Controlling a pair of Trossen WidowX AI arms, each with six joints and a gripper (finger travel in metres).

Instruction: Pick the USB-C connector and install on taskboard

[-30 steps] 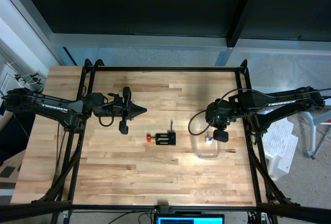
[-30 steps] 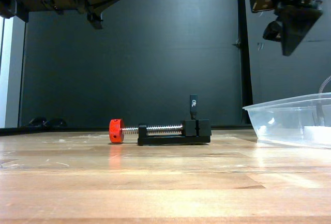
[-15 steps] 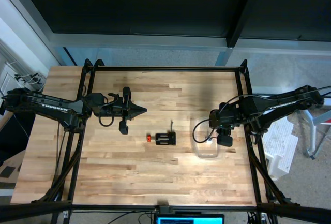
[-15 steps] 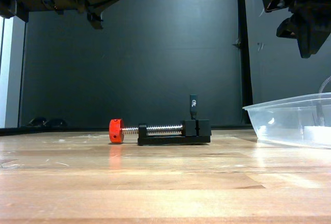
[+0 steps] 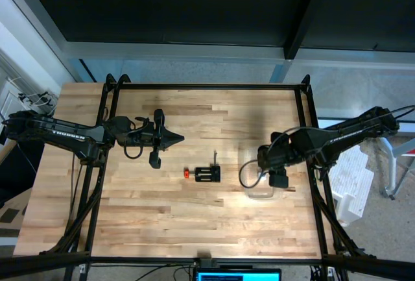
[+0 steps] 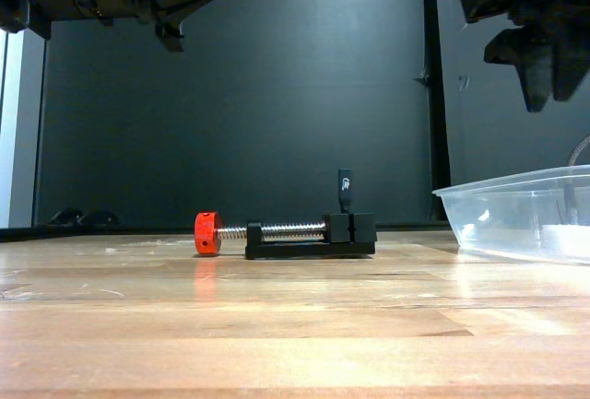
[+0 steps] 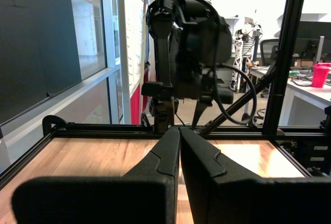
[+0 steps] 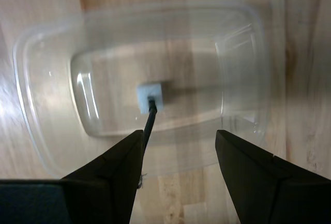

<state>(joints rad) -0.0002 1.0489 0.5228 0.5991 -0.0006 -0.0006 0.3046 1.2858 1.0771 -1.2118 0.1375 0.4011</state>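
Left side first: the left arm (image 5: 58,132) hangs high above the desk (image 5: 162,216), reaching in toward the middle. The left pincer (image 7: 179,130) is clenched, its two fingers pressed flat together with nothing between them. It hovers to the far left of the taskboard, well clear of it.

The taskboard (image 6: 311,237) sits mid-desk between the two arms. Its orange-red knob (image 6: 207,232) is at the left end, with a bright threaded screw running from the knob into the black block. A thin dark post (image 6: 344,189) stands upright at the block's right end.

Over on the right, the right arm (image 5: 343,132) reaches in above the clear plastic tray (image 8: 44,100). The tray rests on the desk to the right of the taskboard, apart from it. The right pincer (image 8: 178,132) points straight down over the tray, well above its rim. It is released, fingers spread wide, gripping nothing.

Down in the tray lies the USB-C connector (image 8: 150,116), a thin dark stem. One end meets the small white block (image 8: 150,96) on the tray floor. The other end runs to the inner edge of one pincer finger, and whether it touches there cannot be told. The connector lies in the tray, not on the taskboard.
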